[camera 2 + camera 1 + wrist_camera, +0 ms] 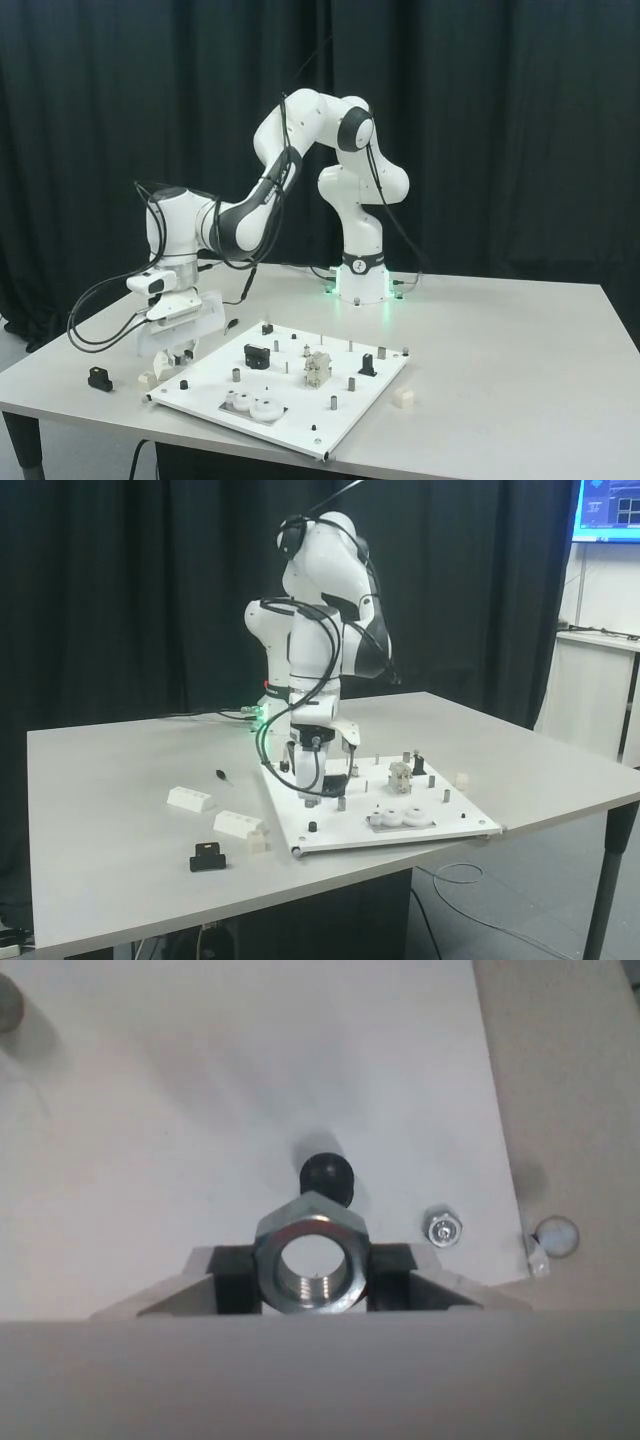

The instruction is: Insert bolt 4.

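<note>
While hovering over a corner of the white board [250,1090], the fingers [311,1278] are gripping a bolt [312,1260] by its hexagonal head. A black peg [326,1174] is standing just beyond it, and the board is lying near the table [100,780] edge.

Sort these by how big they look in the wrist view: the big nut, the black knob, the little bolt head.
1. Nut, though it is nearest the camera, held in the claw.
2. Black knob.
3. Bolt head.

A shiny threaded metal nut [310,1263] above a smooth matt white board [200,1110].
</note>
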Controlling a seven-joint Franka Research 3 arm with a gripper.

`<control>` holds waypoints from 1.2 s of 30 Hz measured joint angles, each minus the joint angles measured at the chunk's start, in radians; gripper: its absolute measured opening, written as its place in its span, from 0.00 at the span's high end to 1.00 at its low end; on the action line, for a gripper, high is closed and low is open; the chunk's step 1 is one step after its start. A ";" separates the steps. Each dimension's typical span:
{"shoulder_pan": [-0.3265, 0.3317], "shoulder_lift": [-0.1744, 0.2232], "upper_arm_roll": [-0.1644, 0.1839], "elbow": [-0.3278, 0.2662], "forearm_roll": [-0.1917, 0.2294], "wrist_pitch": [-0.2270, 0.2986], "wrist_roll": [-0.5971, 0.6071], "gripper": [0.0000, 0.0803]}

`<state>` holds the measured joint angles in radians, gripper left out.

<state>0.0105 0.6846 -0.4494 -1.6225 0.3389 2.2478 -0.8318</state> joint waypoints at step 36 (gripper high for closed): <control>-0.007 0.047 0.012 0.002 0.025 0.041 -0.020 0.72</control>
<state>0.0031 0.7316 -0.4372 -1.6201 0.3642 2.2893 -0.8514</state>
